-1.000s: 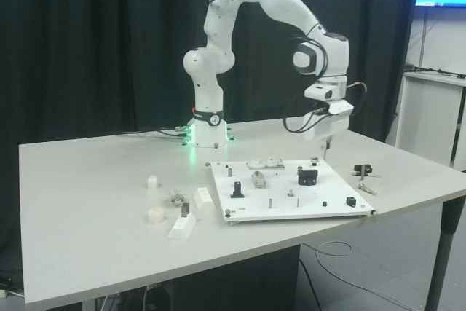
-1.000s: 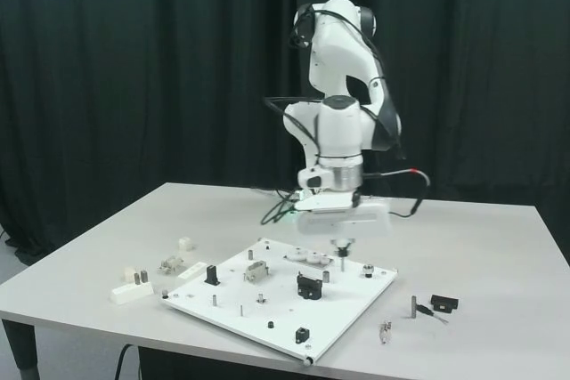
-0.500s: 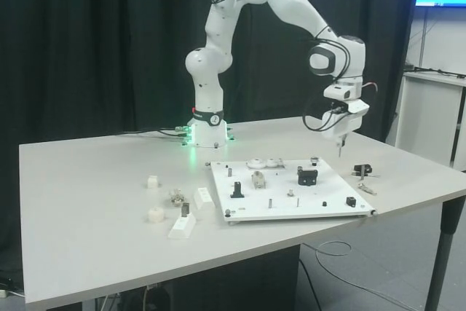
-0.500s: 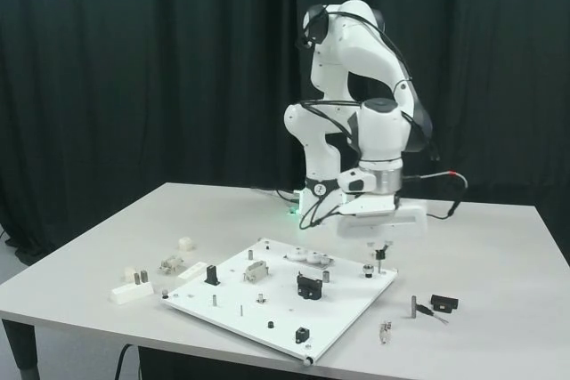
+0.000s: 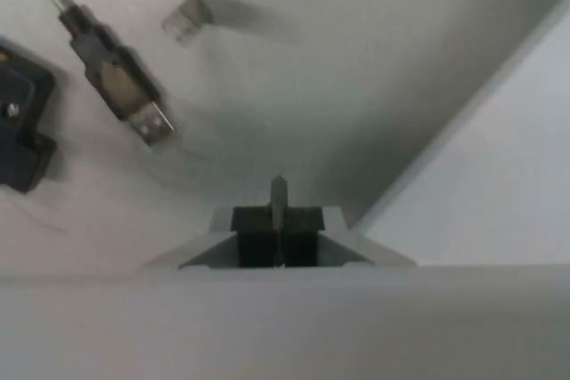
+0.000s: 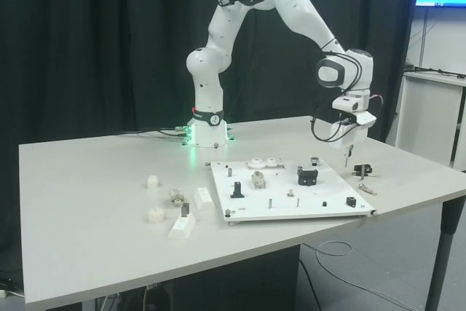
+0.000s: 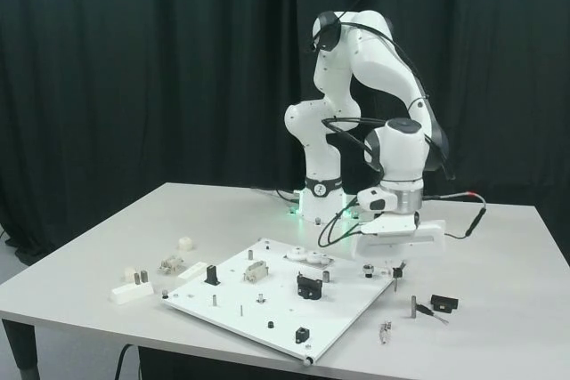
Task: Place square peg 1.
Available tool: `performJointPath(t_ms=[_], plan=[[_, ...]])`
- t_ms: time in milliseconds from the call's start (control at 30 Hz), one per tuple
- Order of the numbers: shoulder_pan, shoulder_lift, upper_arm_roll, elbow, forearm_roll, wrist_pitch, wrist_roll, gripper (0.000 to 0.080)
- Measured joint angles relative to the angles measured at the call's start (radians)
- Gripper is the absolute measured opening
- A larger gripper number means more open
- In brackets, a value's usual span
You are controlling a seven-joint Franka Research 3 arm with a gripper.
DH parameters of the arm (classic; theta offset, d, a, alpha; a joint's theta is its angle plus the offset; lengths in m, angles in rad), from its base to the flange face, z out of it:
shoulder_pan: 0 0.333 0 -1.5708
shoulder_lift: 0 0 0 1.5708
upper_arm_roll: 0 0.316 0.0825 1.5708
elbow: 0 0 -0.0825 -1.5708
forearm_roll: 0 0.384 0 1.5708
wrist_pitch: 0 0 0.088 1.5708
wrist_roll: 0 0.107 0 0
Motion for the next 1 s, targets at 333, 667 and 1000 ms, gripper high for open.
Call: performJointPath(t_ms=[333,667,1000], plan=[[0.0,0.057,0.015,0.041,0.004,0.008,0.033,0.0022],[-0.001,0.088,0.019,0.058,0.026,0.008,0.037,0.0022],[-0.001,0.098,0.022,0.067,0.042,0.008,0.04,0.0031]])
